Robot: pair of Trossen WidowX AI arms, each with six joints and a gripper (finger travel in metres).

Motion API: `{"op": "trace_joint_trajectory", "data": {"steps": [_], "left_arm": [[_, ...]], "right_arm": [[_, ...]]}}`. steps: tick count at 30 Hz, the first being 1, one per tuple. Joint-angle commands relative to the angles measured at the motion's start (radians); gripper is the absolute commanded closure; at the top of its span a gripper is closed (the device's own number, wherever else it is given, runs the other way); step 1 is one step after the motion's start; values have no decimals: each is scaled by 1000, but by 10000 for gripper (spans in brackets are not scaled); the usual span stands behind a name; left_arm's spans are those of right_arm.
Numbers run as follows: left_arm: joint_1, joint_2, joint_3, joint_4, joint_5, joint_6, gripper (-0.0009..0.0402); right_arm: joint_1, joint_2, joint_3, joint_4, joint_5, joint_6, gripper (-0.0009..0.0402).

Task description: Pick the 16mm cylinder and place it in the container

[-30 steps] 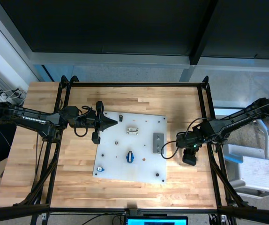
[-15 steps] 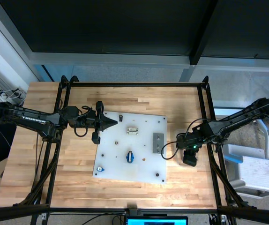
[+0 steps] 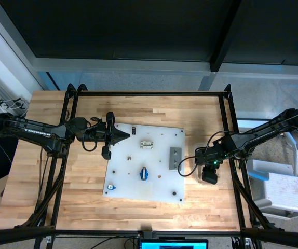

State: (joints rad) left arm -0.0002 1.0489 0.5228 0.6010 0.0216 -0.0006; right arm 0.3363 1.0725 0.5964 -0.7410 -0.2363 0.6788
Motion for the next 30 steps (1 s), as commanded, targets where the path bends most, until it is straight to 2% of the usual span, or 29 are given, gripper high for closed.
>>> {"op": "trace_joint_trajectory", "data": {"steps": [1, 17, 23, 26, 30], "left_arm": [[0, 0, 0, 0, 0, 0, 393], [0, 0, 0, 0, 0, 0, 393], [0, 0, 0, 0, 0, 0, 393], [0, 0, 0, 0, 0, 0, 393], [0, 0, 0, 0, 0, 0, 393]], "right_arm": [[0, 1, 0, 2, 8, 0, 313], [0, 1, 22, -17, 19, 0, 313], [0, 1, 73, -79, 74, -7, 314], [0, 1, 115, -144, 117, -10, 313], [2, 1, 174, -214, 143, -14, 315]]}}
